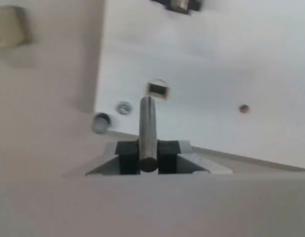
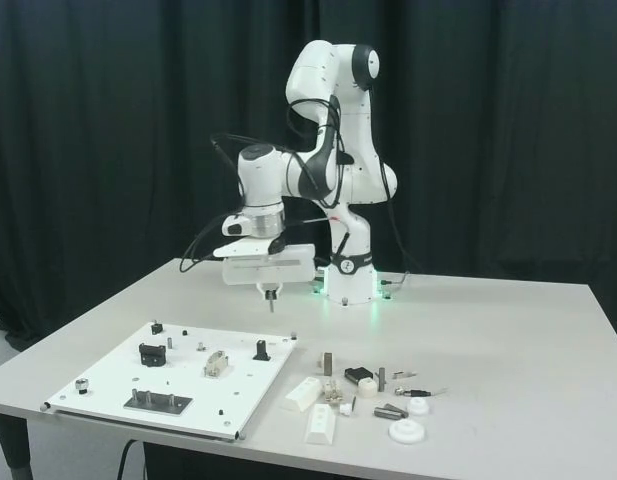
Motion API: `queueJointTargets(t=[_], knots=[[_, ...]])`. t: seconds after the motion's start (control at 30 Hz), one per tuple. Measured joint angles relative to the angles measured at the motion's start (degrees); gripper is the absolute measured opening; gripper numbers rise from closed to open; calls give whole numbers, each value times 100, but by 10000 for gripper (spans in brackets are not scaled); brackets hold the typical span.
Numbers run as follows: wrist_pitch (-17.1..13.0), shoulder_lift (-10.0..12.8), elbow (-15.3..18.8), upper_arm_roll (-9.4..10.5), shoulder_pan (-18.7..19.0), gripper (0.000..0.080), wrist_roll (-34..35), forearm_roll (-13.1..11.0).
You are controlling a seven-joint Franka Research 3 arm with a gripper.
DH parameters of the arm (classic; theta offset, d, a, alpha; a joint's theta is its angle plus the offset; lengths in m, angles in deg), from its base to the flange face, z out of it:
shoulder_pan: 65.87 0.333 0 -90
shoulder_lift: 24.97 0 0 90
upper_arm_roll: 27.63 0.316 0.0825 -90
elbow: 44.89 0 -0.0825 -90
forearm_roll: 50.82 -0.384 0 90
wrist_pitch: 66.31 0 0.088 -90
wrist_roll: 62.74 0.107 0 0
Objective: Place round peg 2.
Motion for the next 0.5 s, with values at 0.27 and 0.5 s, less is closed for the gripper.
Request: queueJointTargets(t=[0.27,0.5], knots=[[-13,-11,0,151,313,73,547,-54],[-97,-5,-6,270,579,73,916,-54]])
